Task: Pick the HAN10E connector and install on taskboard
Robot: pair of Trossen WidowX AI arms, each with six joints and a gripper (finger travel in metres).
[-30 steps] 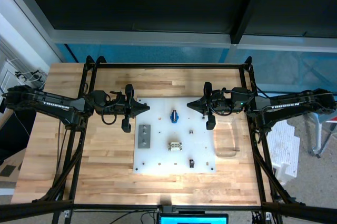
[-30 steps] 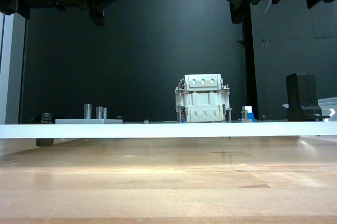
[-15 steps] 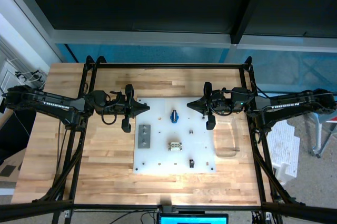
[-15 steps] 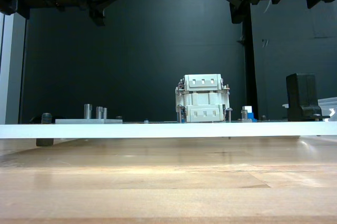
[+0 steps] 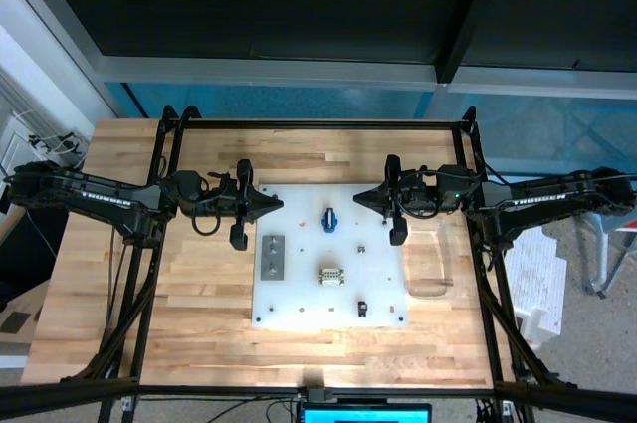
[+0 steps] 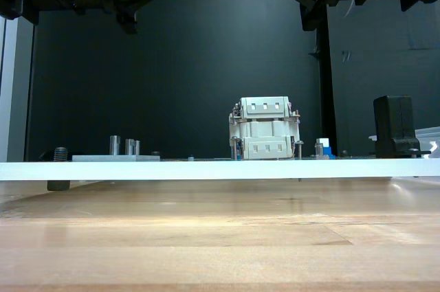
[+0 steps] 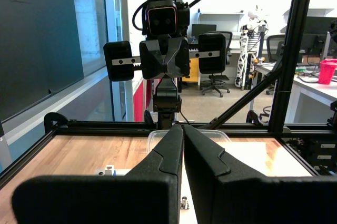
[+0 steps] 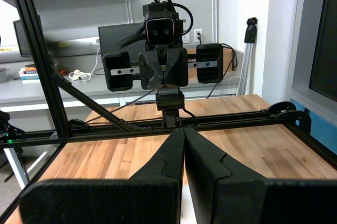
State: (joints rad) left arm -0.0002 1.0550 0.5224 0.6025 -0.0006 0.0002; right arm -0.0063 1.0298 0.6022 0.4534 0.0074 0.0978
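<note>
Above taskboard [image 5: 299, 314] far corners | left hand [image 5: 277, 203], right hand [image 5: 359, 196] closed, well apart | HAN10E connector [image 5: 331, 275] mid-board

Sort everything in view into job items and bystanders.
Job: HAN10E connector, atop the socket; taskboard; left gripper and right gripper, both shut, high over the board's far edge.
Bystanders: grey metal block, blue knob, clear tray, wooden table.
</note>
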